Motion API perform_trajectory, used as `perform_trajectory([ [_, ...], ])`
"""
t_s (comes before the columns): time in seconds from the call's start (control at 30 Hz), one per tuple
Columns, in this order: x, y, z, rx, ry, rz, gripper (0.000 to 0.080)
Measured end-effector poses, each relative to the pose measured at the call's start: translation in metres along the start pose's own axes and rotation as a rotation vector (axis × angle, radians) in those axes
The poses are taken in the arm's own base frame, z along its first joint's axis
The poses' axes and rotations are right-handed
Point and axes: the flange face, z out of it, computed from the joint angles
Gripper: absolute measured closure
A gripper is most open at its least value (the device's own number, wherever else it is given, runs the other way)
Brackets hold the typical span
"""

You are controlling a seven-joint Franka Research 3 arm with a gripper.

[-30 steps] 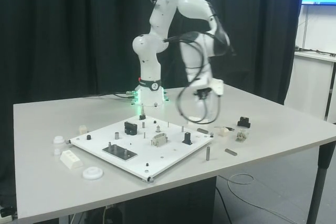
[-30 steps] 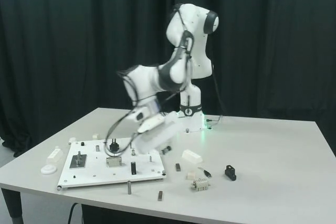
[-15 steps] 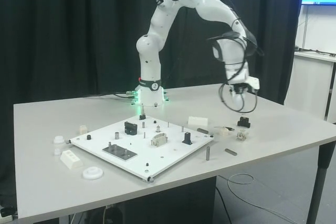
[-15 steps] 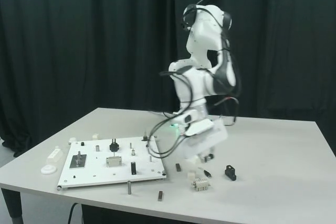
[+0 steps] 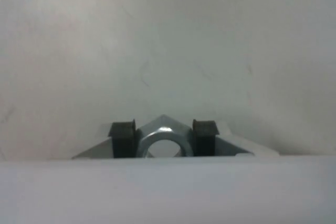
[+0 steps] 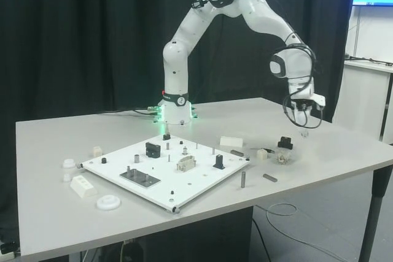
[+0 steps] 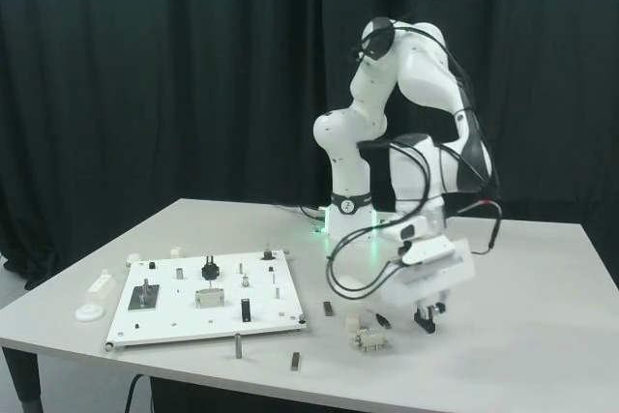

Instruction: Place bolt 4.

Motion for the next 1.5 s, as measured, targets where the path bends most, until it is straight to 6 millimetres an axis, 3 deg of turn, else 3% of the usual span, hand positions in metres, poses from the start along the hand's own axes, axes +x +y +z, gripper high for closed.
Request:
perform_trajectory([
  [0.47,0.01,-0.033,0.028,-0.088,-0.057,0.027,0.0573],
  [1.3,0.016,-0.06,0.062,-0.195,-0.095,0.024,0.0573],
  [1.33,0.017,-0.06,0.062,-0.198,-0.096,0.027,0.0337],
  [1.5,0.018,-0.066,0.057,-0.209,-0.104,0.025,0.0337],
])
